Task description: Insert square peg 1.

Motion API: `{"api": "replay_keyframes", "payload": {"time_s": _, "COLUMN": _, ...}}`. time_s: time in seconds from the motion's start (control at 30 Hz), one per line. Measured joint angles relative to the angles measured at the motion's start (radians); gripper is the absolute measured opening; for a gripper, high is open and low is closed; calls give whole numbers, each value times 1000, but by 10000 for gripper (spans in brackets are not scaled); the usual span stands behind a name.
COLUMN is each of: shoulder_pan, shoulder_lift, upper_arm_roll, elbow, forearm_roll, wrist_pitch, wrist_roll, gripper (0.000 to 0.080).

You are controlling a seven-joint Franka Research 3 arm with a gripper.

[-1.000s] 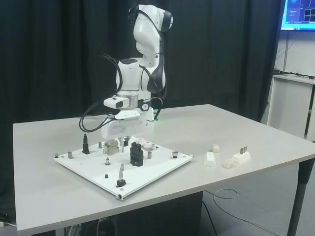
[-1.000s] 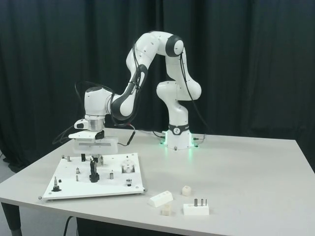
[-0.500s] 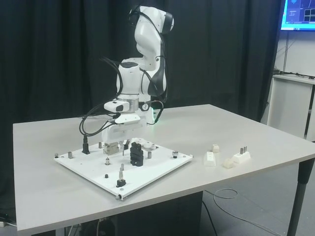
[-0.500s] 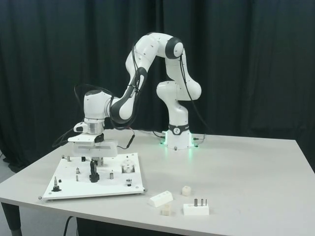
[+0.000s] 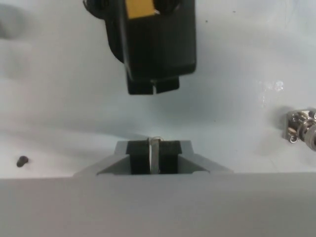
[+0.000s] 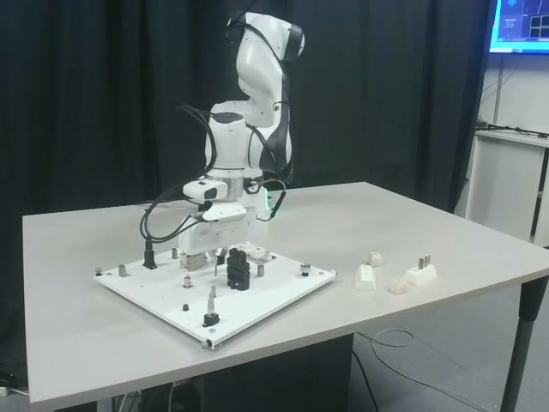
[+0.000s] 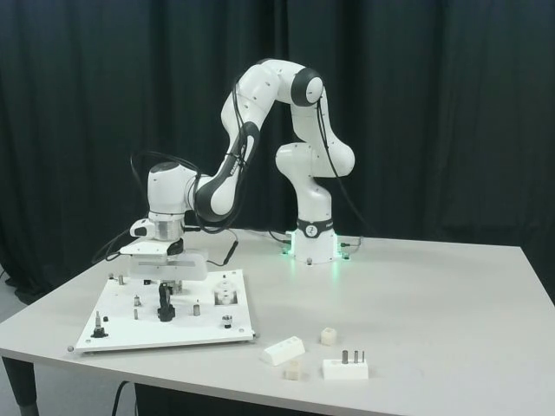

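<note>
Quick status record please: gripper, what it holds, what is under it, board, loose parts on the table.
gripper: shut on a thin peg, above the white board
peg: upright between the fingers, not yet in any hole that shows
below gripper: black block on the board, in the wrist view
board: near the table's front edge, carrying small posts and a black fixture
loose parts: four small white blocks on the table beside the board, apart from it
</note>
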Motion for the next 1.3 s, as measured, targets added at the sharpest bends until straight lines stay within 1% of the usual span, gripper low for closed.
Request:
{"api": "replay_keyframes", "payload": {"time_s": 0.93, "shoulder_pan": 0, "shoulder_lift": 1, "upper_arm_roll": 0, "elbow": 0, "forearm_roll": 0, "wrist_pitch": -2, "wrist_roll": -3, "gripper": 36}}
{"api": "replay_keyframes", "payload": {"time_s": 1.3, "shoulder_pan": 0, "shoulder_lift": 1, "upper_arm_roll": 0, "elbow": 0, "forearm_roll": 0, "wrist_pitch": -2, "wrist_roll": -49, "gripper": 36}}
